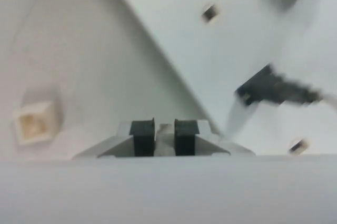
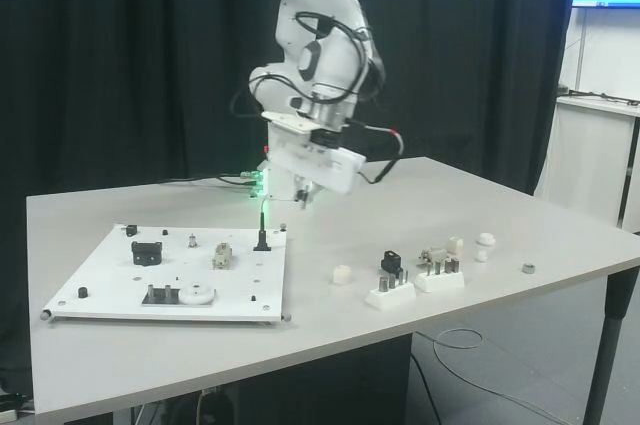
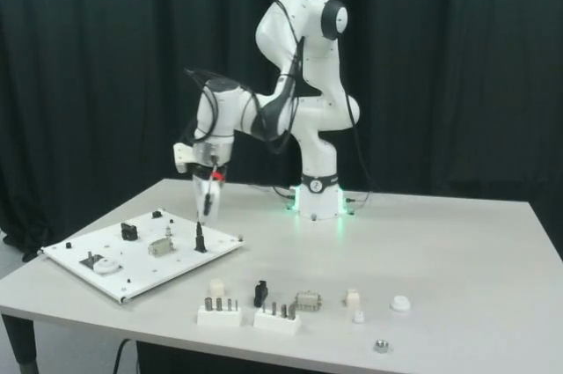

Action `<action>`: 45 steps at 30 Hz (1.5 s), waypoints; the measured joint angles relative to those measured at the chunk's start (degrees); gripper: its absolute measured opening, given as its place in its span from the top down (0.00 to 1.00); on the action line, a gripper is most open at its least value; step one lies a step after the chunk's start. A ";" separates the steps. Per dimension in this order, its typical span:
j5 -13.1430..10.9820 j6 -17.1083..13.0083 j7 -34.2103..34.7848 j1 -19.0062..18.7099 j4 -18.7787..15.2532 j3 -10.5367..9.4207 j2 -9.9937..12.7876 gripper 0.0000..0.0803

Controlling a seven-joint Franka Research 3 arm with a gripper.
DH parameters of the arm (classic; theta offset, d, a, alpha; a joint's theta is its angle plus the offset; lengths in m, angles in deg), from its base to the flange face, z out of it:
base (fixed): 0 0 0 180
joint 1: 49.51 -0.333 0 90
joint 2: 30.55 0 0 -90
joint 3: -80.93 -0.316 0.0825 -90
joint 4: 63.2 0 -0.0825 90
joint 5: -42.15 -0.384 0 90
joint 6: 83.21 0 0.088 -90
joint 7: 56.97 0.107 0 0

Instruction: Insert Ethernet.

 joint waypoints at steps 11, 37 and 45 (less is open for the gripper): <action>0.00 -0.05 -8.66 6.86 0.00 0.11 -1.50 0.91; -0.04 -1.49 -36.68 18.05 -2.23 8.43 -2.70 0.91; -0.44 -5.53 -46.70 20.34 -4.55 12.59 -2.71 0.91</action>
